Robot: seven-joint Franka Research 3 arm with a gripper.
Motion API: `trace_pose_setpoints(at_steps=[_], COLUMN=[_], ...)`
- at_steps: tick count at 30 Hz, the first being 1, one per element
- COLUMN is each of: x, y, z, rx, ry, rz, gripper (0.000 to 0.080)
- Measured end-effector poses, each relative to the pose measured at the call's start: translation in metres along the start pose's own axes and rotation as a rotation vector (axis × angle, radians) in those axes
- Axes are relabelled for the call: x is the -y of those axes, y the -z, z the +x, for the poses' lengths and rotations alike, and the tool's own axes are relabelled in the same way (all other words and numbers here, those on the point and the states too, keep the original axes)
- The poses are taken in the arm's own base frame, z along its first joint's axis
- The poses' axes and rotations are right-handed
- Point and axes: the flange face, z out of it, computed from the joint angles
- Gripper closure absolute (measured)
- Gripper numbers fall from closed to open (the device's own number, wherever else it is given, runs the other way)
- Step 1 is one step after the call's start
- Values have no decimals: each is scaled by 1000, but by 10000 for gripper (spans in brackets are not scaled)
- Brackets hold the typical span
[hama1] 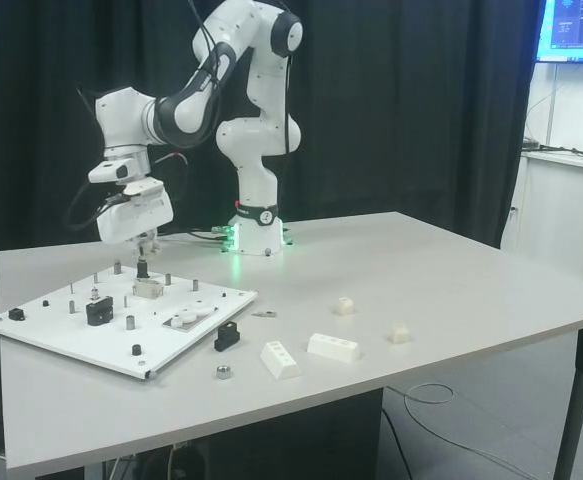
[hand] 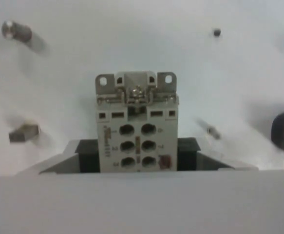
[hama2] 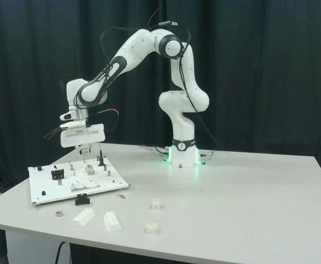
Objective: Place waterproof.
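The waterproof connector [hand: 138,127], a pale block with six round holes and a metal clip on its end, rests on the white board [hand: 219,87]. My gripper [hand: 138,157] is open, and its black fingers [hand: 89,156] show on either side of the block. From the first room view, the gripper [hama1: 143,264] hovers just above the connector [hama1: 149,290], near the back of the board [hama1: 31,335]. The second room view shows the same: gripper [hama2: 86,150] over connector [hama2: 89,168].
Metal pegs [hand: 16,30] and a black block [hama1: 99,313] stand on the board, along with white round parts [hama1: 186,318]. On the table lie a black piece [hama1: 228,336], a nut [hama1: 223,371], two white blocks [hama1: 279,359] and small cubes [hama1: 399,332].
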Motion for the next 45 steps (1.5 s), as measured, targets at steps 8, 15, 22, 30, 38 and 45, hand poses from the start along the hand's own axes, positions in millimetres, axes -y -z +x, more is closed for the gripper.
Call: trace_pose_setpoints(at_steps=[8, 15, 22, 30, 38, 45], x=[22, 46, 73, 108, 140, 165], y=[1, 0, -4, -16, -31, -48], z=[31, 63, 91, 121, 144, 161], rx=[-17, -25, -23, -28, -27, -29], ry=[1, 8, 18, 9, -3, -20], rz=[6, 8, 15, 16, -8, -38], gripper=[487, 487, 487, 487, 487, 487])
